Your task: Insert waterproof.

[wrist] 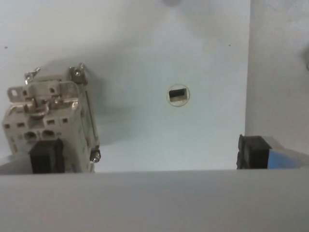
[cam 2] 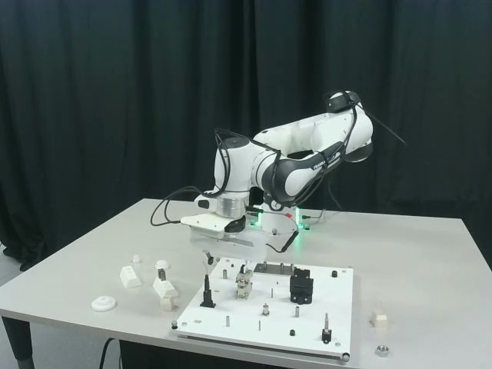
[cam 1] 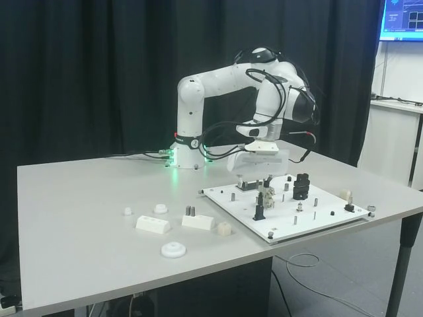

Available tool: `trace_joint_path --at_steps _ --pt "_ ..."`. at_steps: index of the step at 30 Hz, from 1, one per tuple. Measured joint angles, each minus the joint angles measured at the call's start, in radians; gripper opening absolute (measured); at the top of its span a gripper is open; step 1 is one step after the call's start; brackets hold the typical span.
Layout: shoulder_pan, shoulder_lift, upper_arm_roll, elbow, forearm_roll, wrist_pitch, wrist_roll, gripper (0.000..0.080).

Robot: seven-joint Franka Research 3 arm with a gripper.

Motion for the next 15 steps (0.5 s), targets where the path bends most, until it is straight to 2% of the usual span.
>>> trace_joint_path --at_steps 11,15 --pt "0.0 0.0 0.0 -0.006 0.013 0.002 -0.008 0.08" --pt "-0.001 0.0 0.009 -0.01 0.025 0.019 -0.009 0.08"
